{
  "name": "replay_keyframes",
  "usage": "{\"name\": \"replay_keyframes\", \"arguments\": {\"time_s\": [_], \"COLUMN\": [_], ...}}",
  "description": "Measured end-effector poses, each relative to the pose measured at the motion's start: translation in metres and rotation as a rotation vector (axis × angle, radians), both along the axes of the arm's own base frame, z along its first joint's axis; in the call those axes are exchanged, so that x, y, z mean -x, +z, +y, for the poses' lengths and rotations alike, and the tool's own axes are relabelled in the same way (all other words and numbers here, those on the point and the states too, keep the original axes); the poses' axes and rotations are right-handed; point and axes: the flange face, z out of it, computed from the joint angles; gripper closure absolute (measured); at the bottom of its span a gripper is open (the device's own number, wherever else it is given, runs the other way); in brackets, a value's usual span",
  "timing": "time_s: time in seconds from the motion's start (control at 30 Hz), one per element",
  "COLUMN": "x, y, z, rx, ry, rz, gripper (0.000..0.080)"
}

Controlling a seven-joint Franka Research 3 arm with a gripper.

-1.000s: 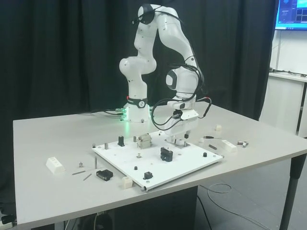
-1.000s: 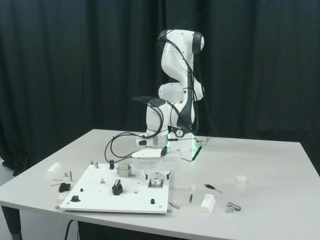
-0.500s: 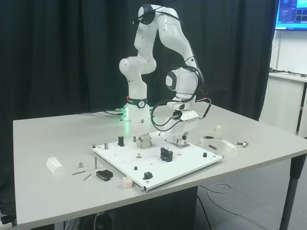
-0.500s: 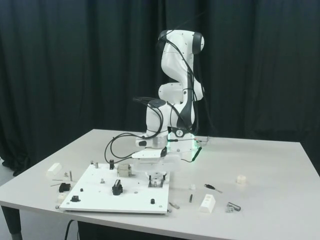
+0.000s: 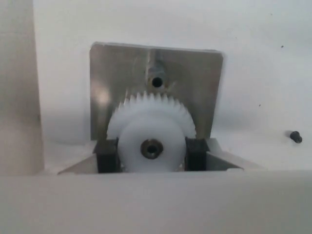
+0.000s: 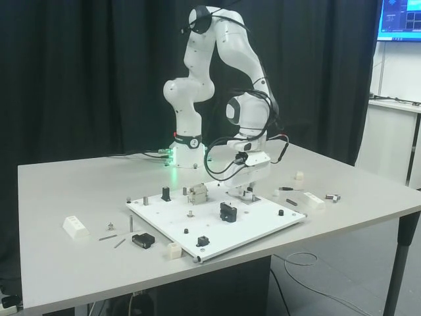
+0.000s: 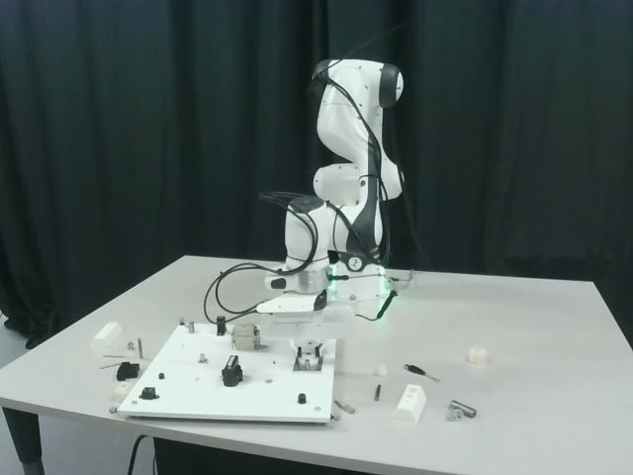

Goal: Remove medium gear.

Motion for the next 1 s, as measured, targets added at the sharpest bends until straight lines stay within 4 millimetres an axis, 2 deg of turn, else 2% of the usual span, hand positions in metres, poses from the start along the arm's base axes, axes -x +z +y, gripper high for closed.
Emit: {"name": "replay_keyframes", "arguments": {"time_s": [0.43, 1.0], "x": [-0.001, -0.009], "y": [0.004, 0.040], "z": [0.000, -0.002], "rx": [-0.005, -0.030], "ry": [-0.004, -0.005], "rz": [0.004, 0.014], "gripper": [0.0519, 0.0521]}}
